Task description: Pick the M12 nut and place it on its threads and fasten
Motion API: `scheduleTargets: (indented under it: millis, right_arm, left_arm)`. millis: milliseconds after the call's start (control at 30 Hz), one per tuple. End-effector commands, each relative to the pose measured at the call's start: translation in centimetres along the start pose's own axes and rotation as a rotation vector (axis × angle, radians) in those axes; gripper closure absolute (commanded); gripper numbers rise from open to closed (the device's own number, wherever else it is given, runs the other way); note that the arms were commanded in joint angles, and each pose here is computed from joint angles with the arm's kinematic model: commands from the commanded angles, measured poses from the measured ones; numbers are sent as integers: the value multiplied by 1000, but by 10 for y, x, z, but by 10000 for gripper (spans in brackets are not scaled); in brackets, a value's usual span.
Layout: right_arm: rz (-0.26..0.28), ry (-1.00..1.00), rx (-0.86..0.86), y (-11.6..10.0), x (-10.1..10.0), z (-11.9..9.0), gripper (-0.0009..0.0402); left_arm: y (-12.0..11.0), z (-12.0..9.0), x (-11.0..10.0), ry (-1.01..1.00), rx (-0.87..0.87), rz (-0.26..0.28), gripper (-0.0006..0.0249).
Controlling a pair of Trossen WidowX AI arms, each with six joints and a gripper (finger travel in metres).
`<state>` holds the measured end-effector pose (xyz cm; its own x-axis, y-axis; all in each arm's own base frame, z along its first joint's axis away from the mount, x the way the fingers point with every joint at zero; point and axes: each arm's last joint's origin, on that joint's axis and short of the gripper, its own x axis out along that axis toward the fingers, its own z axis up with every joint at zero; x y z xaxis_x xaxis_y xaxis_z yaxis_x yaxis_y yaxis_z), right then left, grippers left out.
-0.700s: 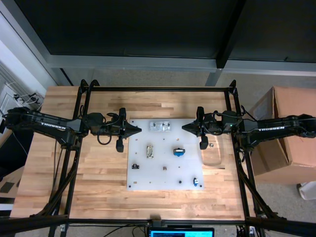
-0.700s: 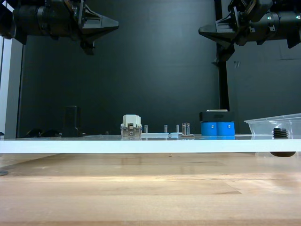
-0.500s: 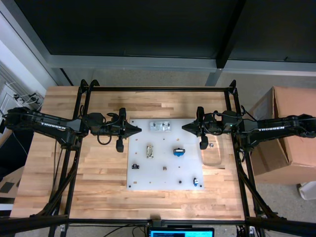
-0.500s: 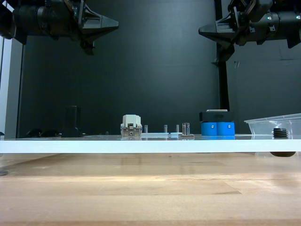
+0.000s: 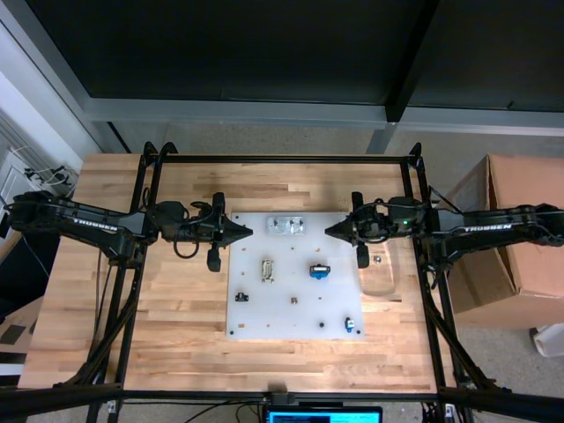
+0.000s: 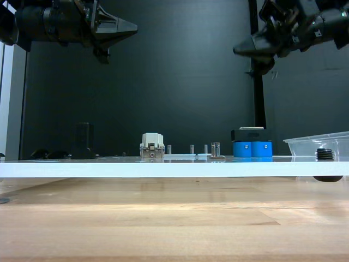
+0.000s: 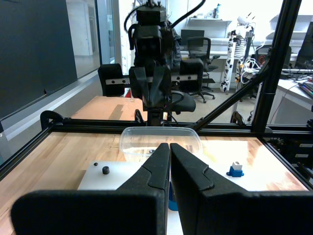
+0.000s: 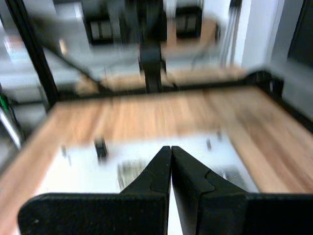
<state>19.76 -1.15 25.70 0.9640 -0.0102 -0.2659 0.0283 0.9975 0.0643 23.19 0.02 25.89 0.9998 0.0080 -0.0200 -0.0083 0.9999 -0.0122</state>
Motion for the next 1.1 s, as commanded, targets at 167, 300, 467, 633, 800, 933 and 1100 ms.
scheduleTargets:
  millis: [167, 300, 467, 633, 800, 933, 1100]
  right_arm:
    - [11, 376, -145, 1, -18, 8, 393]
    - [48, 534, -255, 2, -31, 10, 393]
    - [115, 723, -366, 3, -46, 13, 393]
    - [218, 924, -477, 3, -51, 12, 393]
    - [322, 1066, -563, 2, -46, 6, 393]
    - [421, 1176, -639, 1, -42, -3, 393]
    - [564, 1186, -799, 0, -37, -17, 393]
  left_arm:
    - [0, 0, 0, 0, 0, 0, 243]
    - [0, 0, 0, 0, 0, 0, 243]
    - [0, 0, 0, 0, 0, 0, 243]
    - [0, 0, 0, 0, 0, 0, 243]
    - [0, 0, 0, 0, 0, 0, 243]
    - [0, 0, 0, 0, 0, 0, 243]
    - [0, 0, 0, 0, 0, 0, 243]
